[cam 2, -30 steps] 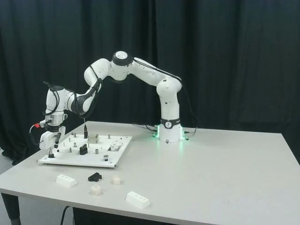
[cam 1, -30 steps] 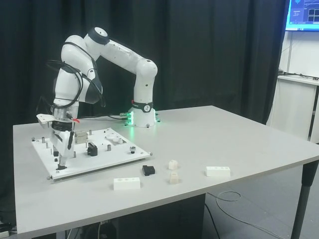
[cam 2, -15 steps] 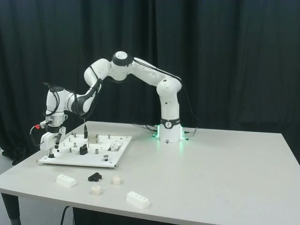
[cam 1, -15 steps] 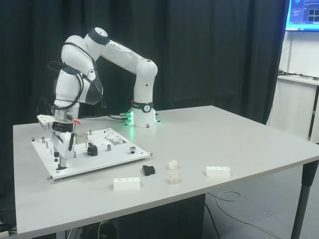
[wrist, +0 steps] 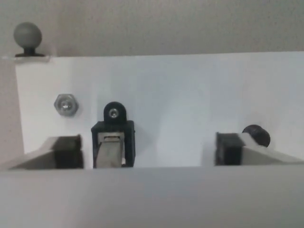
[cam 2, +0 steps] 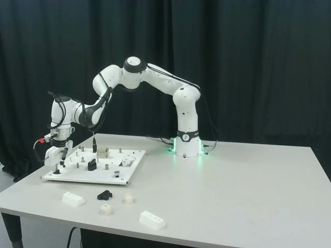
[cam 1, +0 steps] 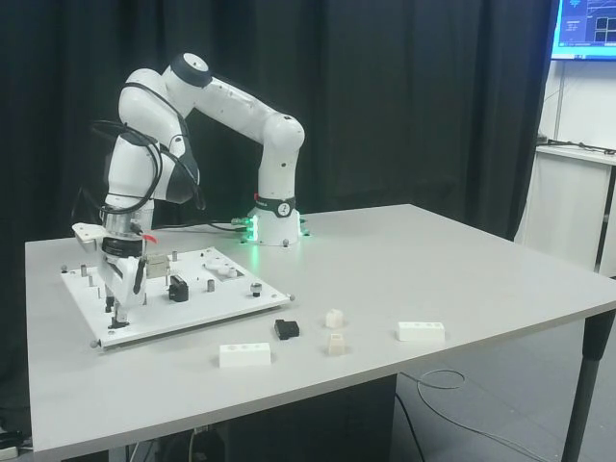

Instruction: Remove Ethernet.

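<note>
Nearest the front edge of the grey table [cam 1: 462,260] lay loose parts: a white block [cam 1: 244,354] with holes, a small black piece [cam 1: 286,328], two small pale pieces [cam 1: 334,318] and a second white block [cam 1: 421,331]. These were well apart from the white board [cam 1: 231,289], which sat toward one end of the table. The board carried short pegs, a black fixture [cam 1: 177,288] and a grey box [cam 1: 157,264].

The gripper [cam 1: 117,306] hung over the board's corner nearest the table end, the arm [cam 1: 221,96] arching over it from the base [cam 1: 272,226] at the table's far side, where green lights glowed. In the wrist view the Ethernet plug [wrist: 113,147], a black housing with a grey metal face, sat on the board between the two fingers [wrist: 61,153], nearer one of them. The jaws stood spread, touching nothing. A hex nut [wrist: 65,104] and a ball-headed peg [wrist: 27,35] lay beyond it near the board's edge.

Much of the table beyond the board lay bare. Black curtains [cam 2: 258,62] closed the back of the room; a white cabinet [cam 1: 568,202] stood beside the table.
</note>
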`<act>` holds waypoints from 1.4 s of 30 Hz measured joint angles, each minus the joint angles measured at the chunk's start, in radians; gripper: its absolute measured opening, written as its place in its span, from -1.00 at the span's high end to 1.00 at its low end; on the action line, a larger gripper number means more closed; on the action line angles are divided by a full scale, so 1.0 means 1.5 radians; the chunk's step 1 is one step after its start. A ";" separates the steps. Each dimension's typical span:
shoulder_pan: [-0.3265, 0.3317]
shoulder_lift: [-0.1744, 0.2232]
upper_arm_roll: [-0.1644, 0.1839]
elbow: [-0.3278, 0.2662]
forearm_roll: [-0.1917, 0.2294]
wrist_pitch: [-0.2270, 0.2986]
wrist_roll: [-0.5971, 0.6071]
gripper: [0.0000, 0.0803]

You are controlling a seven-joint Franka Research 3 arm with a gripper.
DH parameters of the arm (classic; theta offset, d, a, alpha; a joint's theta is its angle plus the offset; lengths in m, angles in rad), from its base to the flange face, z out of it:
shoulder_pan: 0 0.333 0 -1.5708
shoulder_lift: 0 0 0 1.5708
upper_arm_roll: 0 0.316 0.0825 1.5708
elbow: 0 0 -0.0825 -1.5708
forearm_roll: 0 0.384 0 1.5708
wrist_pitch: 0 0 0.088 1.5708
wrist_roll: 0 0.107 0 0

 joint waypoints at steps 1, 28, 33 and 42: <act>0.000 0.000 0.000 0.000 0.000 0.000 0.001 -0.72; 0.019 -0.002 -0.004 0.011 0.000 0.015 0.021 0.80; 0.019 -0.001 -0.004 0.011 0.000 0.014 0.021 0.80; 0.019 0.007 0.003 0.011 0.002 -0.002 0.021 0.81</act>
